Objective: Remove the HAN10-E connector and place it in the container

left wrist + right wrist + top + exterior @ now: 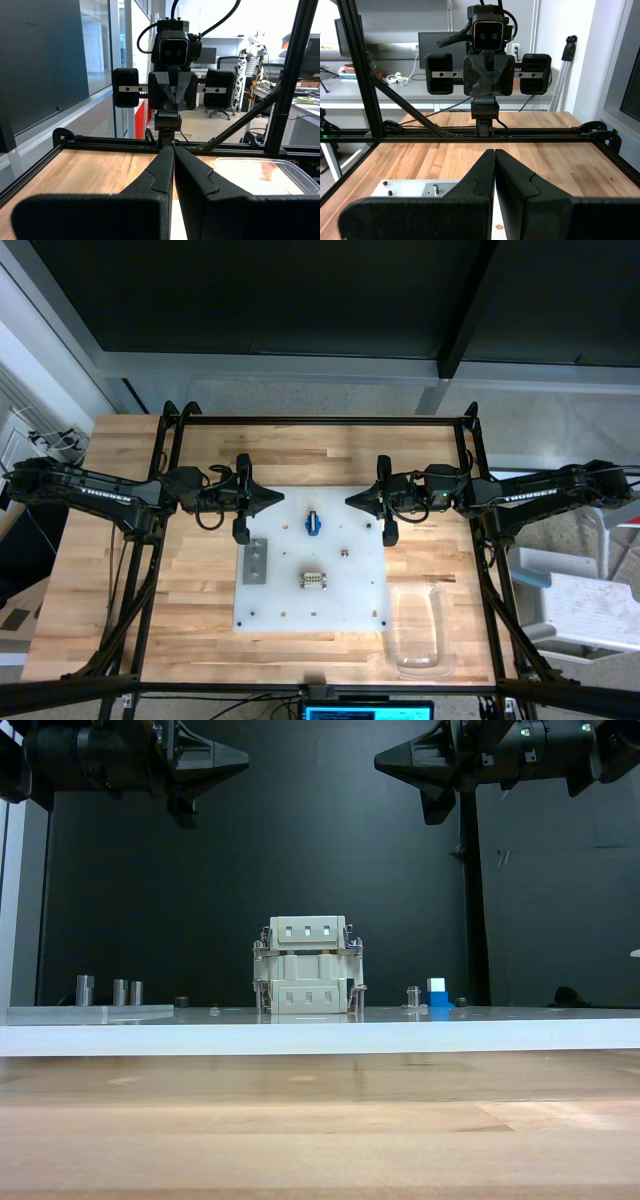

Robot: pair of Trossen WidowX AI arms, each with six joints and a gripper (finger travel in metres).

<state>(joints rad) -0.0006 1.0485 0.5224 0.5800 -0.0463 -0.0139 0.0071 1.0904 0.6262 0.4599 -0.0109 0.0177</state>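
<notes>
The HAN10-E connector (314, 580) (308, 966) sits upright near the middle of the white board (340, 615), a small grey-beige block in metal clips. The clear container (420, 628) (260, 175) lies on the table just right of the board's near corner. My left gripper (281, 498) (173, 150) hovers shut above the board's far left edge, pointing right. My right gripper (349, 500) (495, 152) hovers shut above the far right edge, pointing left. Both hang well above the connector and hold nothing.
A blue upright clip (313, 523) (437, 992) stands at the board's far middle. A grey metal block (256, 561) with three holes lies on the board's left side. A black frame (320, 421) rings the wooden table.
</notes>
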